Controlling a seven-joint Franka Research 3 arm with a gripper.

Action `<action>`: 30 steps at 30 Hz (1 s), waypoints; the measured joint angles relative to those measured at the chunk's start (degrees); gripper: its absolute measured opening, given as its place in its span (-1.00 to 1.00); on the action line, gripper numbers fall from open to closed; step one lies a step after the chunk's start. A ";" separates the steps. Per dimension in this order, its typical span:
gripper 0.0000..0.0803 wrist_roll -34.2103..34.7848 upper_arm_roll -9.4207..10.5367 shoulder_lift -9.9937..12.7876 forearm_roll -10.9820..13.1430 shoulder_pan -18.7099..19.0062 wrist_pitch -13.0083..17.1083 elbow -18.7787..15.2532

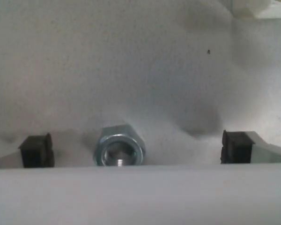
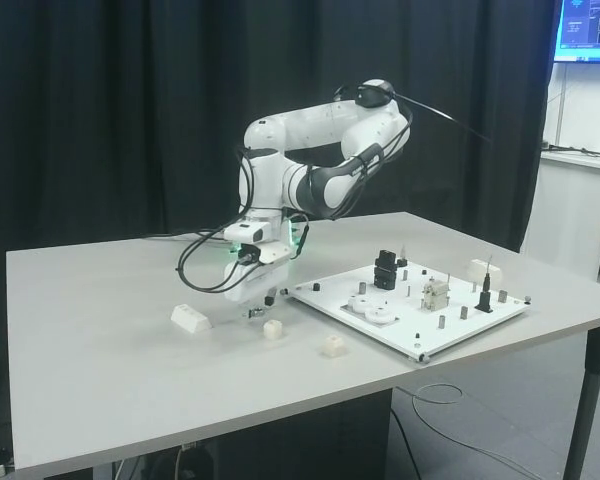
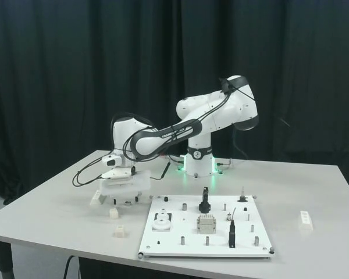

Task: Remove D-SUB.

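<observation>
The arm (image 2: pixel 320 130) reaches down to the table (image 2: pixel 100 300) at the board's (image 2: pixel 450 335) left edge, seen from the table's front edge. The gripper (image 1: pixel 136 149) is low over the table surface, just beside that edge.

**Gripper state.** The wrist view shows both fingertips (image 1: pixel 36 151) spread wide. A hex nut (image 1: pixel 119 146) lies on the table between them, closer to one fingertip and touching neither. Nothing is held.

**Task part.** The D-SUB cannot be identified with certainty. It may be the boxy part (image 3: pixel 206 224) near the middle of the board, standing well apart from the gripper. This part sits seated on the board.

**Other items on the board.**
- A black upright part (image 3: pixel 205 203) stands toward the board's rear edge.
- A white gear (image 3: pixel 161 222) lies near the board's left edge.
- A slim black part (image 3: pixel 232 235) stands toward the board's front edge.

**Loose items on the table.**
- A white wedge block (image 2: pixel 191 318) lies near the gripper, on the side away from the board.
- Two small white blocks (image 2: pixel 273 328) (image 2: pixel 332 346) lie between the gripper and the table's front edge.
- A white piece (image 3: pixel 305 219) lies near the table's right edge, apart from the board.
</observation>
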 joint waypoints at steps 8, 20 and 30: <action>0.99 0.09 -1.72 0.00 -1.54 0.45 -1.52 0.00; 0.99 0.13 -3.26 -0.03 -2.90 0.54 -2.67 -0.01; 0.99 0.49 -3.99 -0.04 -3.40 0.61 -3.69 -0.01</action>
